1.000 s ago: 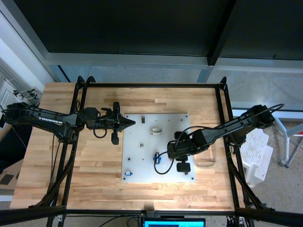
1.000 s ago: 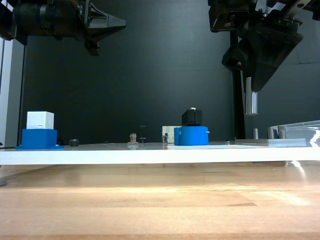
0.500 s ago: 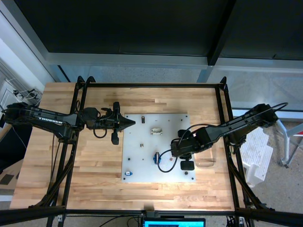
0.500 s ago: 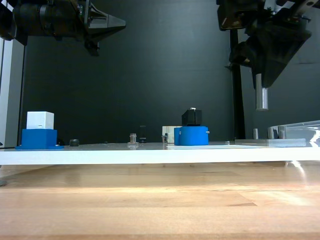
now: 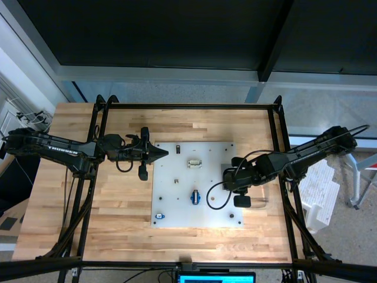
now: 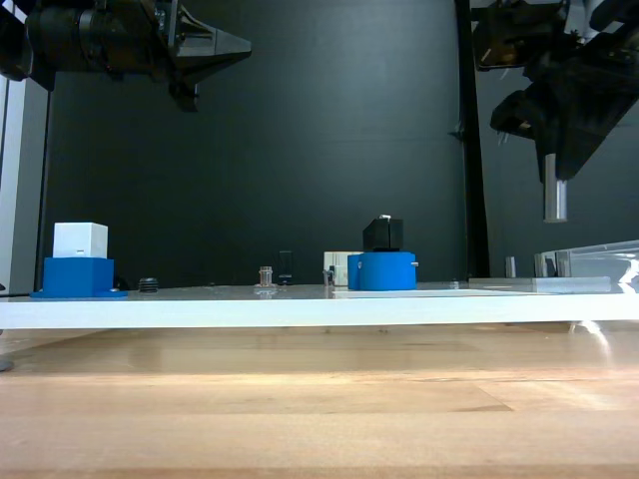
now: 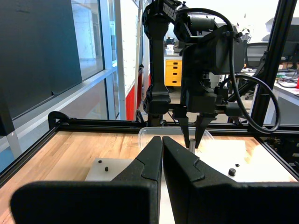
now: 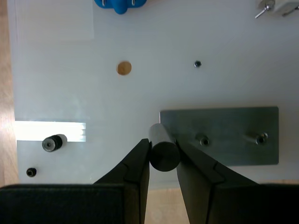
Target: Remove the 16mm cylinder and place in the container
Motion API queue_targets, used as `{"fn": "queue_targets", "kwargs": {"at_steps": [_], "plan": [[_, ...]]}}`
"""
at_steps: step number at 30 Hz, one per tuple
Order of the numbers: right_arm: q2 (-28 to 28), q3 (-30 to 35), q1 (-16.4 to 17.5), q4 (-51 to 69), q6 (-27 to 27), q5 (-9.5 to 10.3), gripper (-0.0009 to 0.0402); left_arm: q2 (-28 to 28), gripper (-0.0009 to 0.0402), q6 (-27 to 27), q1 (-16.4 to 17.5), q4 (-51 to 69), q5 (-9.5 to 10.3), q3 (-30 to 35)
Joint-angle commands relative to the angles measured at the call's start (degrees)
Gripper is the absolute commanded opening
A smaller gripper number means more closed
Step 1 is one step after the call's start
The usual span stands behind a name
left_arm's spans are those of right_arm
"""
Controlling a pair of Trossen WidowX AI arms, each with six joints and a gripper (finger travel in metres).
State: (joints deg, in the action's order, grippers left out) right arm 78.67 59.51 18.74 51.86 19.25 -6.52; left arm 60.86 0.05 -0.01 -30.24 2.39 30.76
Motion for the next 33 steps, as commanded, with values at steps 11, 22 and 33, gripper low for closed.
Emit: {"fn": "queue_targets", "kwargs": {"at_steps": [11, 22, 33], "plan": [[-10.4, -8.9, -0.1, 1.7, 6.8, -1.46, 0.0155, 0.0, 0.0, 0.0, 0.0, 0.0, 0.0, 0.0], [-19.3, -12.9, -0.1, 8.1, 9.3, -3.17, 0.0229, 0.0, 0.0, 0.0, 0.0, 0.0, 0.0, 0.0], [-23.8, -14.3, -0.1, 12.5, 9.5, -4.46, 0.0227, 0.0, 0.0, 0.0, 0.0, 0.0, 0.0, 0.0]]}}
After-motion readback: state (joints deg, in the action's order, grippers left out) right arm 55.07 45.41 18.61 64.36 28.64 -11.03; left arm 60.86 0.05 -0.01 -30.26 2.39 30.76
